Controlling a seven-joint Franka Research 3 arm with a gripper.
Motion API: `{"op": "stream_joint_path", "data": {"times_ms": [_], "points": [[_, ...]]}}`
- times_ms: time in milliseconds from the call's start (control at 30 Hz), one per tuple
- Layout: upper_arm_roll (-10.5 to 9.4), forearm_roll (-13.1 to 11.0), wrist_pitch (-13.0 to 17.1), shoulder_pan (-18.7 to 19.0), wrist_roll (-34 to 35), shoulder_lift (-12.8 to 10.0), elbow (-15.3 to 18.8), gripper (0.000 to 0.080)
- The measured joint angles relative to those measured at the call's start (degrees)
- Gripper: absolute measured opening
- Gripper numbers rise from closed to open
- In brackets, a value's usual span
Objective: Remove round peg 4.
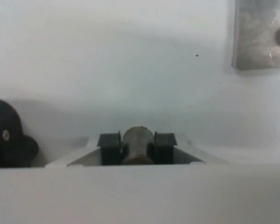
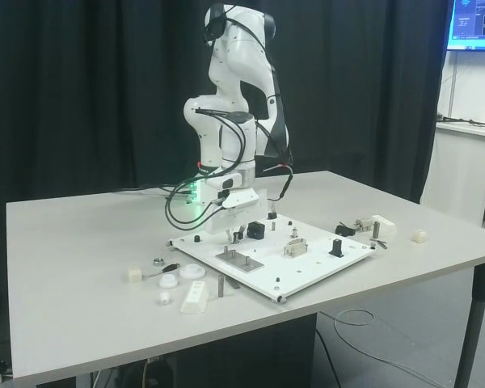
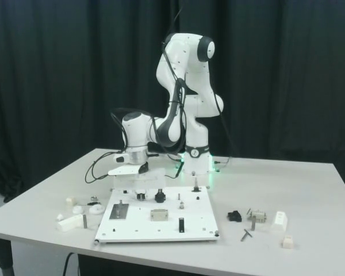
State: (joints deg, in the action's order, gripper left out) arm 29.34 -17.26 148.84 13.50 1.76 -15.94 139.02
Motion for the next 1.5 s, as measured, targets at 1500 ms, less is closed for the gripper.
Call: {"op": "stream_joint_path", "data": {"times_ms": [1500], "points": [[0.83, 3.29, -0.9, 0.58, 2.18, 2.17, 0.44, 0.015]]}}
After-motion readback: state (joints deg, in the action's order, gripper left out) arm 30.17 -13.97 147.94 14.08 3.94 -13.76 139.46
